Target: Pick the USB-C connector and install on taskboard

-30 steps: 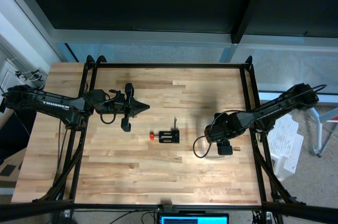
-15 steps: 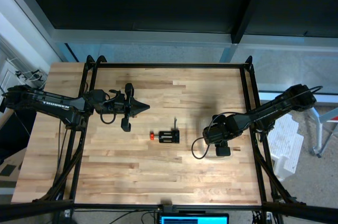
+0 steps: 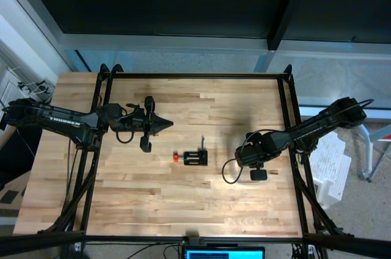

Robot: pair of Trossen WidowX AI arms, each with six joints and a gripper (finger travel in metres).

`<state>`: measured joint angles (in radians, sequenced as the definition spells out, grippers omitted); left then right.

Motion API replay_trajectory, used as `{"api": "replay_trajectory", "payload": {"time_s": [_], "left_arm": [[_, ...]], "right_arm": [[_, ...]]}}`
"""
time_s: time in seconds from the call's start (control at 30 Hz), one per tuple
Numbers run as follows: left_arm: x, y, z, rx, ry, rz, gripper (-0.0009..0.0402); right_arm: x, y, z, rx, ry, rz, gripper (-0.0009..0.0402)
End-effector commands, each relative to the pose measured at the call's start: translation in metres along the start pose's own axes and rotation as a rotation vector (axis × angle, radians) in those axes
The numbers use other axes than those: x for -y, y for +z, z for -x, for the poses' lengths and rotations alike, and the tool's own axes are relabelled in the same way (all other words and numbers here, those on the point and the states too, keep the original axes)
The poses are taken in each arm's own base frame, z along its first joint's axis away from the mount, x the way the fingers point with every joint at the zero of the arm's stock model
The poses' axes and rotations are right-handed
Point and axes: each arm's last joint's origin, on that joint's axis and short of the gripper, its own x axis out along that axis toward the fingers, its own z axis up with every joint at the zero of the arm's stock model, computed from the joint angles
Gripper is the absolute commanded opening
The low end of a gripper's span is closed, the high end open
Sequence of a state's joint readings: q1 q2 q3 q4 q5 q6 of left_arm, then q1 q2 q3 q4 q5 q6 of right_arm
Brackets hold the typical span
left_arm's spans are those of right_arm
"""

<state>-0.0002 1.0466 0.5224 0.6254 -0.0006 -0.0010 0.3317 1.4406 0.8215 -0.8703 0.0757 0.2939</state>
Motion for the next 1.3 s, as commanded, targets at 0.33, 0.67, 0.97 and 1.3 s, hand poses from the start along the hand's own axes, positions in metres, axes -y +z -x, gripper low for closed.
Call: {"api": "replay_trajectory", "payload": {"time_s": [0.33, 0.67, 0.97, 1.3], "left_arm": [[0.000, 0.000, 0.000, 0.000, 0.000, 0.000, 0.0000], [0.000, 0.000, 0.000, 0.000, 0.000, 0.000, 0.0000], [0.000, 0.000, 0.000, 0.000, 0.000, 0.000, 0.0000], [0.000, 0.000, 0.000, 0.000, 0.000, 0.000, 0.0000]], "right_arm": [[0.001, -0.002, 0.005, 0.013, 0.004, 0.014, 0.0002], [0.002, -0.005, 0.012, 0.030, 0.011, 0.017, 0.0004], [0.005, -0.010, 0.036, 0.067, 0.041, 0.012, 0.0004], [0.007, -0.006, 0.071, 0.122, 0.052, 0.008, -0.0001]]}}
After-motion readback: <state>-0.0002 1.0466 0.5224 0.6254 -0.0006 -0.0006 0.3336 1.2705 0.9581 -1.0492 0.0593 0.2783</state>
